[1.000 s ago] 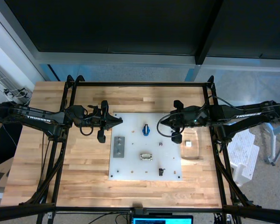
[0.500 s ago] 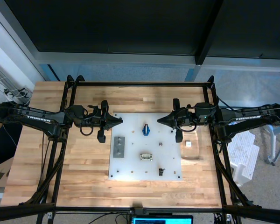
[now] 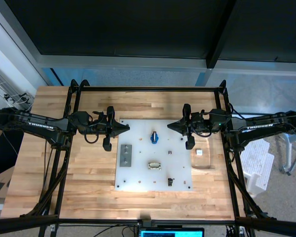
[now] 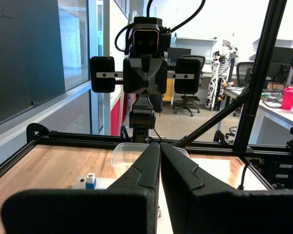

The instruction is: Pick the USB connector and install on taskboard

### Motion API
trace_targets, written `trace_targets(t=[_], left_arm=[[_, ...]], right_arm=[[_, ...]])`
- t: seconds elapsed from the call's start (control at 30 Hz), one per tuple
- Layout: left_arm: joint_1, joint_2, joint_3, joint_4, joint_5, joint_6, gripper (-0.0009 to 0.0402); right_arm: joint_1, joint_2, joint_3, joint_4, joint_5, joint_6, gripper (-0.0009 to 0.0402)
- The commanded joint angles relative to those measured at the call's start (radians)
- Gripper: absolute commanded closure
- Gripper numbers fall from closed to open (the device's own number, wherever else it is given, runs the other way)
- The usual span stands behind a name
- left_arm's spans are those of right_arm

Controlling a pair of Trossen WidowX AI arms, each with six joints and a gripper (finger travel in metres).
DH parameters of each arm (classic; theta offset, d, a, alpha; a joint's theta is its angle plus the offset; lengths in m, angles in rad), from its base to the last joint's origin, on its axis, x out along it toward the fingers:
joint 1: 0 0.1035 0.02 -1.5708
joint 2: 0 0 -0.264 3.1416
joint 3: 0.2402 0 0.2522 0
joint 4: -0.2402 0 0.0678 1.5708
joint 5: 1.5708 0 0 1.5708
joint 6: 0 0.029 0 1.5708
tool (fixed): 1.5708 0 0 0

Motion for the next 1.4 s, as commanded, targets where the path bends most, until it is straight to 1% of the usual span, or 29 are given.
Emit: trace_targets(t=[0.03, 0.1, 0.2, 0.3, 1.4], left_arm=[[0.0, 0.0, 0.0, 0.0, 0.0, 0.0, 0.0393], [0.0, 0.0, 0.0, 0.0, 0.0, 0.0, 0.0393], [0.0, 0.0, 0.0, 0.0, 0.0, 0.0, 0.0393], [0.0, 0.0, 0.0, 0.0, 0.0, 0.0, 0.0393], [0.0, 0.0, 0.0, 0.0, 0.0, 0.0, 0.0393]], right_arm=[[-0.006, 0.001, -0.002, 0.002, 0.002, 0.033, 0.0393], [-0.018, 0.001, -0.004, 0.001, 0.002, 0.066, 0.0393], [-0.024, 0.001, -0.011, 0.001, -0.002, 0.052, 0.0393], [-0.024, 0.001, -0.016, 0.001, -0.026, 0.049, 0.0393], [-0.026, 0.001, -0.027, 0.004, -0.023, 0.037, 0.0393]])
